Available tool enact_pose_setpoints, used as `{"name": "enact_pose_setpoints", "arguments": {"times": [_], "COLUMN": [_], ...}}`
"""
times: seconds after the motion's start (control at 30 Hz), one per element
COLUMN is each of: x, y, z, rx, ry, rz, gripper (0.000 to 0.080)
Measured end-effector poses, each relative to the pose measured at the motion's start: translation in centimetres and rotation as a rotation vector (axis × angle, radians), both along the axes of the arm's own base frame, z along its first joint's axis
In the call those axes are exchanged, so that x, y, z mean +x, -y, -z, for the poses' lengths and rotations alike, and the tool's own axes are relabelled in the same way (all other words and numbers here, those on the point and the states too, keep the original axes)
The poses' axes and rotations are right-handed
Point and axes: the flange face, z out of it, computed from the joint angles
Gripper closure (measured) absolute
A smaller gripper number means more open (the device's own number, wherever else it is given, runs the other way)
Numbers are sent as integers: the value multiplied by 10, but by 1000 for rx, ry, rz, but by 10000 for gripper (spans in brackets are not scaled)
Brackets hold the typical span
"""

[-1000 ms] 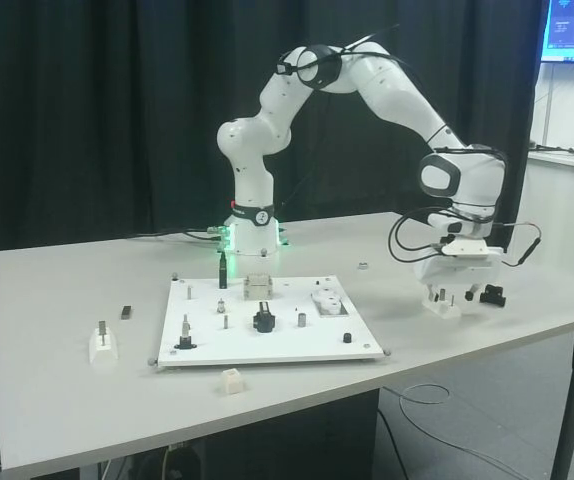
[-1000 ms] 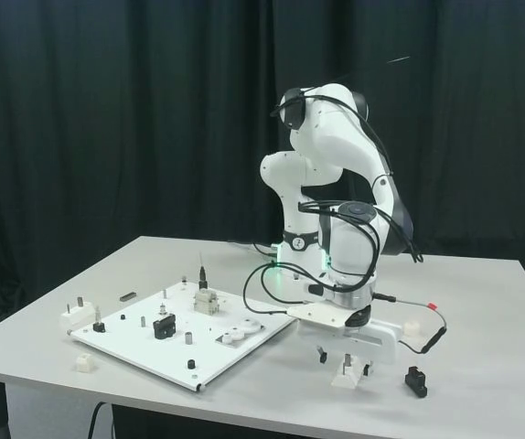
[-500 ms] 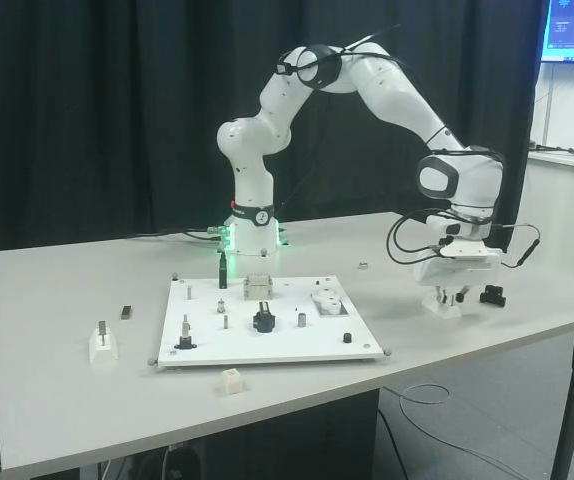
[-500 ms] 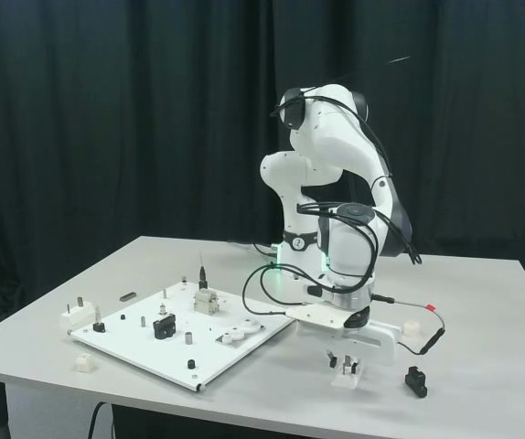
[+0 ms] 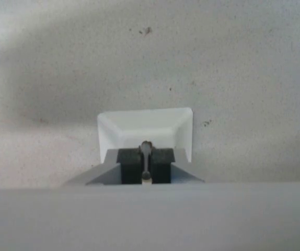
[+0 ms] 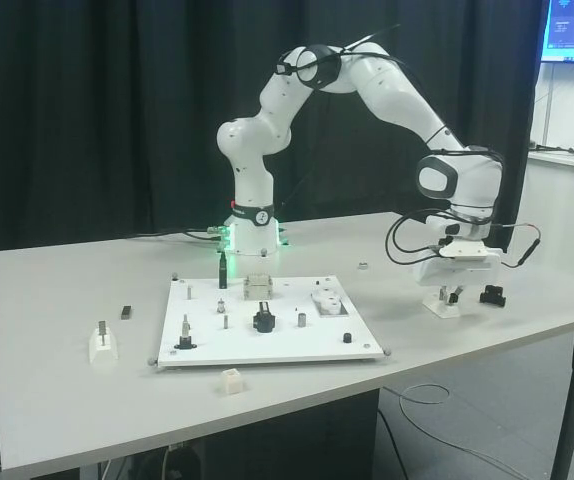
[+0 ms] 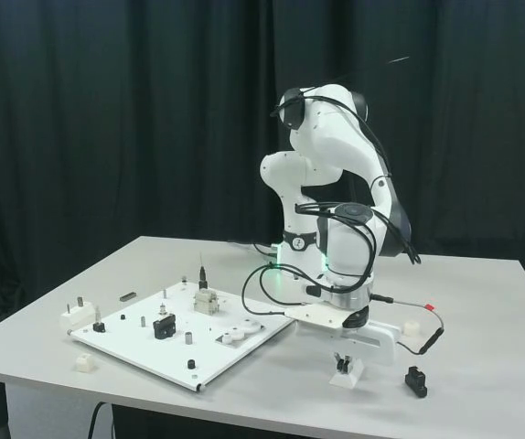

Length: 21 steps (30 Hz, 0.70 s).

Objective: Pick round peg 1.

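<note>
Peg first: round peg 1 [image 5: 146, 159] stood upright as a thin grey pin in its small white holder [image 5: 145, 128], and the wrist view showed the two black fingertips [image 5: 129, 166] pressed against it from either side, so the gripper [image 5: 146, 167] was clamped on the peg. The holder [image 6: 443, 304] sat on the grey table [image 6: 57, 300] near its long front edge, toward the end farthest from the loose parts, with the white arm [image 6: 397, 95] bent down over it from its base at the back edge. From the second room view the gripper [image 7: 343, 363] reached right down onto the holder [image 7: 346, 376]. Just beside it, nearer the table's end, lay a small black part [image 7: 415, 381], and a small white cylinder [image 7: 412, 327] stood a little farther back. The white assembly board [image 6: 267, 322] occupied the middle of the table, well apart from the holder, carrying several small fixtures and pins. Beyond the board, a second white holder with a pin [image 6: 102, 343] and a small white block [image 6: 231, 380] rested on the table.
</note>
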Motion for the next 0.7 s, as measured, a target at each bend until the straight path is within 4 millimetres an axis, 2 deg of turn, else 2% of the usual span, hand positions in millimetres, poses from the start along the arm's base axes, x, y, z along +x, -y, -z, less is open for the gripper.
{"name": "enact_pose_setpoints", "arguments": {"times": [0.07,0.1,0.33,0.7], "x": [0,0,0,-1], "y": [0,0,-1,0], "z": [-1,-2,-15,-53], "rx": [4,5,10,18], "ry": [0,1,0,-9], "rz": [3,4,6,9], "gripper": [684,768,768,768]}}
